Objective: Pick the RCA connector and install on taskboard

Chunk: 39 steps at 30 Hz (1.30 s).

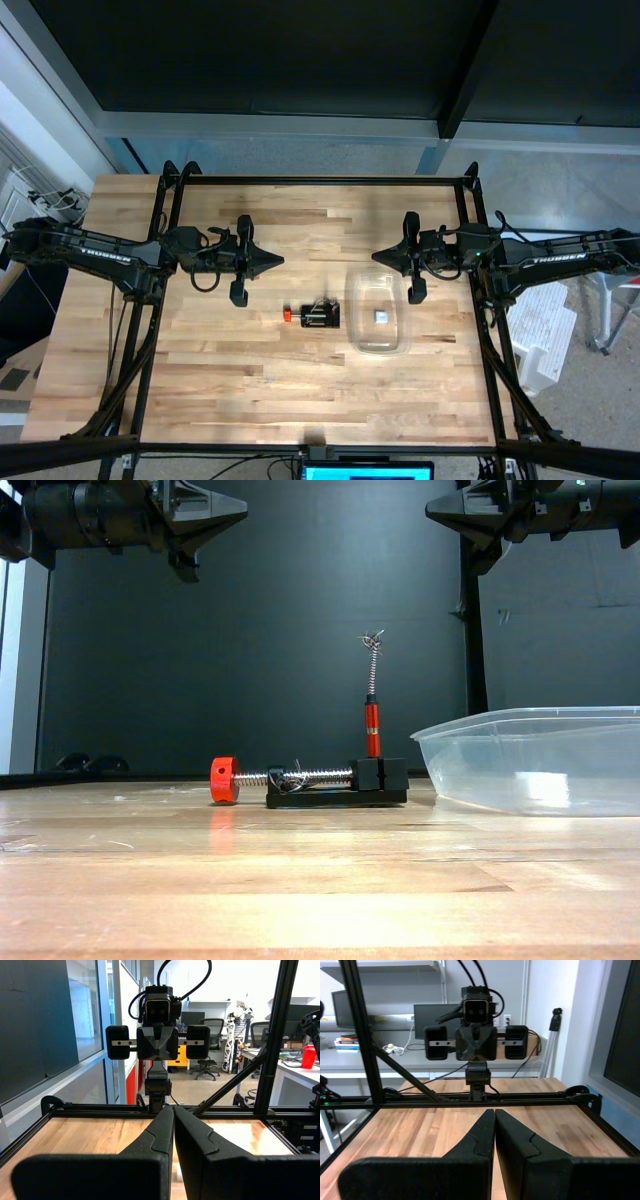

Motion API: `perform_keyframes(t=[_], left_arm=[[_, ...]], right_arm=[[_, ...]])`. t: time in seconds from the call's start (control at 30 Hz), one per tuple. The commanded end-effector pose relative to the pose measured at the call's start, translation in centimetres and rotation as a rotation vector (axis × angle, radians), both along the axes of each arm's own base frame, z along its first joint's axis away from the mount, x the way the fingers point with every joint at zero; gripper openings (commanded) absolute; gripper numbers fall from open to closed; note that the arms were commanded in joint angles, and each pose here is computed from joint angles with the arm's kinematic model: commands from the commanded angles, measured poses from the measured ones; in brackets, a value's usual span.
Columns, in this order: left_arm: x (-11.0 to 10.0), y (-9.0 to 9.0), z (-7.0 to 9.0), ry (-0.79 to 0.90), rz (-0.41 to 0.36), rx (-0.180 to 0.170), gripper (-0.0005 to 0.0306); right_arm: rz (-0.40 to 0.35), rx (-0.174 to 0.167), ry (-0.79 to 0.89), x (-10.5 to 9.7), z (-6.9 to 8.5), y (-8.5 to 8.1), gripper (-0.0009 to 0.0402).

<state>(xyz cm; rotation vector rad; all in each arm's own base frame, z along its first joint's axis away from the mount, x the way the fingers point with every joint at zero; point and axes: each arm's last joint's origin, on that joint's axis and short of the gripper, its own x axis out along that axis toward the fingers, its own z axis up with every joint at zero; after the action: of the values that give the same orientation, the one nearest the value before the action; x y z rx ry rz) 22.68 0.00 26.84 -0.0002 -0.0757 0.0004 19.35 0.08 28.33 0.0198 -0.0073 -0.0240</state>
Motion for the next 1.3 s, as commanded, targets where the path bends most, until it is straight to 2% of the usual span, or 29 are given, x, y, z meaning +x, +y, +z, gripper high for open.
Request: perform_keyframes(t=[0.03,0.6,0.7,1.3], left_arm=[[0.01,0.01,0.01,0.000,0.000,0.000,0.0000],[0.01,0.00,0.01,0.000,0.000,0.000,0.0000],[0.01,0.00,0.01,0.000,0.000,0.000,0.0000],[0.00,0.00,0.02,-0.001,0.000,0.000,0.0000]], right_arm=[[0.003,0.001,0.000,-0.01,0.02,0.00,0.0000],[0.000,0.010,-0.007,0.00,0.30,-0.01,0.0000],[0.000,0.020,-0.008,0.00,0.31,-0.01,0.0000],[-0.001,0.015,-0.003,0.00,0.26,-0.01,0.0000]])
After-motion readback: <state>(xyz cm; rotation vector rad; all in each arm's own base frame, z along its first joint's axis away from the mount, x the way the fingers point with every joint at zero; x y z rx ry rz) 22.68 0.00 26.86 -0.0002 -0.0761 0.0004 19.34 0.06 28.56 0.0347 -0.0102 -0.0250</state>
